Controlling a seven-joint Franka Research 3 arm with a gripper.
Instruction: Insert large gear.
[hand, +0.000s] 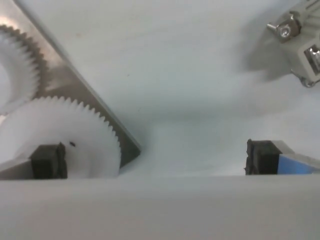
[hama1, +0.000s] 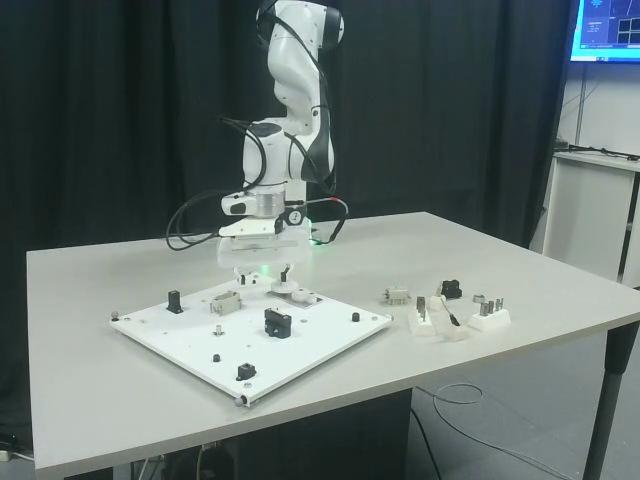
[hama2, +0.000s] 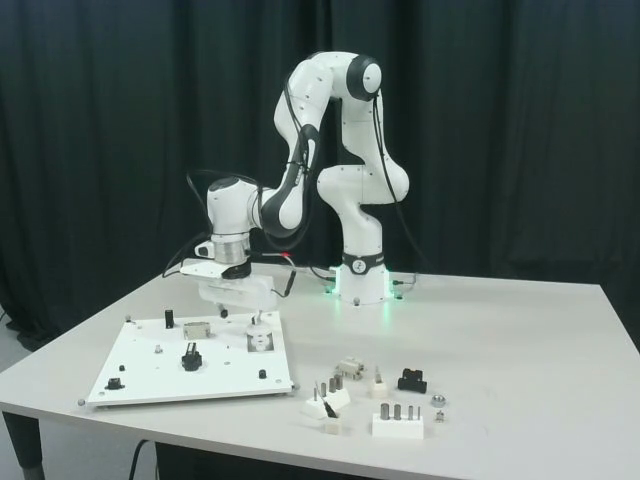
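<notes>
In the wrist view, the gripper (hand: 155, 159) is hanging with fingers spread wide, gripping nothing; the large gear (hand: 62, 136) is sitting on the metal plate (hand: 75, 85), meshing with a second gear (hand: 17, 62). In both room views, it is hovering over the white board (hama1: 300, 335).

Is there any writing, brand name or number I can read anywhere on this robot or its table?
None can be read.
Screen on the wall in the first room view: it shows some lines of text, too small to read.
White arm, white board and large gear: no lettering visible.
</notes>
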